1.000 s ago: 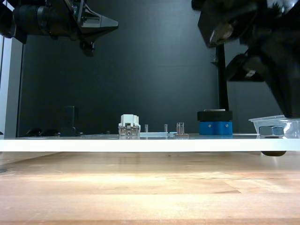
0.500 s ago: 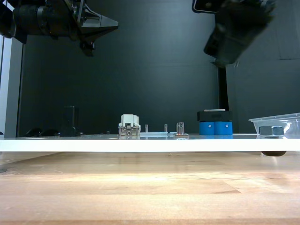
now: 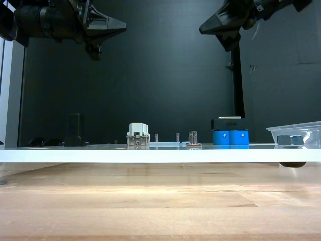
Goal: Pick the M12 nut and place it on its threads and fasten
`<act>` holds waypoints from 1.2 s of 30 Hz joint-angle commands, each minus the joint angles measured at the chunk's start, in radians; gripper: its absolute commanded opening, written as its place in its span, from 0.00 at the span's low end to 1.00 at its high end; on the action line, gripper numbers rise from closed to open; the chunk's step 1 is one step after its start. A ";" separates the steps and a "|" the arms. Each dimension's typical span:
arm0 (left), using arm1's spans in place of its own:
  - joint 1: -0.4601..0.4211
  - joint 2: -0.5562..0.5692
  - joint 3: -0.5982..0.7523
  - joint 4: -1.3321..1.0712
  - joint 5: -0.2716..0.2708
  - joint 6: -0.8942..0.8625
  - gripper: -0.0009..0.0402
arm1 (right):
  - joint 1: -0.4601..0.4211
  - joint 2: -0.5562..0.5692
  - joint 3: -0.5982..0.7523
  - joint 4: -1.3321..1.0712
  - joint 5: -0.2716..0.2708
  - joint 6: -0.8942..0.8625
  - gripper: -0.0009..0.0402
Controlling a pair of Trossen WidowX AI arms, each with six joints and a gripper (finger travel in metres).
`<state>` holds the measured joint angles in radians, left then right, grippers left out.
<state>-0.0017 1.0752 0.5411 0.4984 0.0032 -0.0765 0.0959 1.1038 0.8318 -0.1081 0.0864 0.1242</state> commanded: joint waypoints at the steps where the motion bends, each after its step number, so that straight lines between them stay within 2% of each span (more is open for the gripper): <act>1: 0.000 0.000 0.000 0.000 0.000 0.000 0.02 | -0.034 -0.066 -0.062 0.089 0.001 -0.020 0.02; 8: 0.000 0.000 0.000 0.000 0.000 0.000 0.02 | -0.059 -0.165 -0.209 0.330 0.001 -0.040 0.02; 17: 0.000 0.000 0.000 0.000 0.000 0.000 0.02 | -0.080 -0.181 -0.351 0.549 -0.034 -0.042 0.02; 24: 0.000 0.000 0.000 0.000 0.000 0.000 0.02 | -0.086 -0.181 -0.366 0.561 -0.040 -0.047 0.02; 28: 0.000 0.000 0.000 0.000 0.000 0.000 0.02 | -0.121 -0.179 -0.366 0.566 -0.087 -0.046 0.02; 36: 0.000 0.000 0.000 0.000 0.000 0.000 0.02 | -0.132 -0.179 -0.366 0.586 -0.085 -0.035 0.02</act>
